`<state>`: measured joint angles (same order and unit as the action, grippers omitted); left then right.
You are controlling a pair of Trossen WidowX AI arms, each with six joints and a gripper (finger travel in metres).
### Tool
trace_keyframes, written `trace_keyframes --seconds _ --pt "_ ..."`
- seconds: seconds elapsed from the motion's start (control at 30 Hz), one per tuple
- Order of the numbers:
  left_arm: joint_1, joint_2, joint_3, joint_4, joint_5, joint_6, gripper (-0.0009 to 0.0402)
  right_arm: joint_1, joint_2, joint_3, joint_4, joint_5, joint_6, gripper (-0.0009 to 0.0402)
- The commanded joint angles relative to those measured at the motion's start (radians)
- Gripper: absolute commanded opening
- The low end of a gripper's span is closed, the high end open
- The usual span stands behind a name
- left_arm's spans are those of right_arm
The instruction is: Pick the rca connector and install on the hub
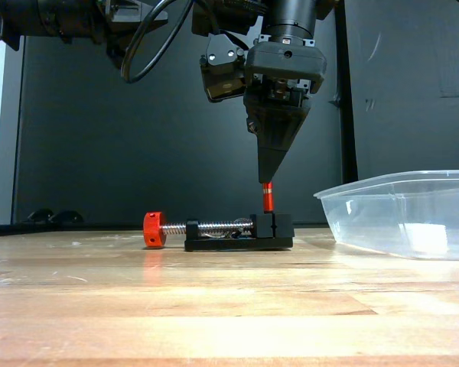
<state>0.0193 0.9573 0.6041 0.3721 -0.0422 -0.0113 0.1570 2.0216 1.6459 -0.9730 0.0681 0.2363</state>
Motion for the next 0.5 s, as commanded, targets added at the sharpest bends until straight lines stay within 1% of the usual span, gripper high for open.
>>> trace_keyframes --seconds 0.03,0.17,0.3,0.43,0.5 --pt "0.000 0.000 0.000 0.000 0.000 0.000 0.0001 0.000 -0.005 0.000 0.000 0.002 -0.001 0.0055" --pt "0.000 0.000 0.000 0.000 0.000 0.000 0.0001 0.000 -0.008 0.000 0.000 0.003 0.000 0.0100" --pt "0.000 0.000 0.000 0.000 0.000 0.000 0.0001 0.003 -0.019 0.000 0.000 0.003 0.000 0.0135" --pt "0.000 0.000 0.000 0.000 0.000 0.000 0.0001 0.008 -0.039 0.000 0.001 0.018 0.001 0.0154" --pt "0.000 0.000 0.000 0.000 0.000 0.000 0.0001 0.011 -0.052 -0.003 -0.001 0.018 -0.001 0.0160"
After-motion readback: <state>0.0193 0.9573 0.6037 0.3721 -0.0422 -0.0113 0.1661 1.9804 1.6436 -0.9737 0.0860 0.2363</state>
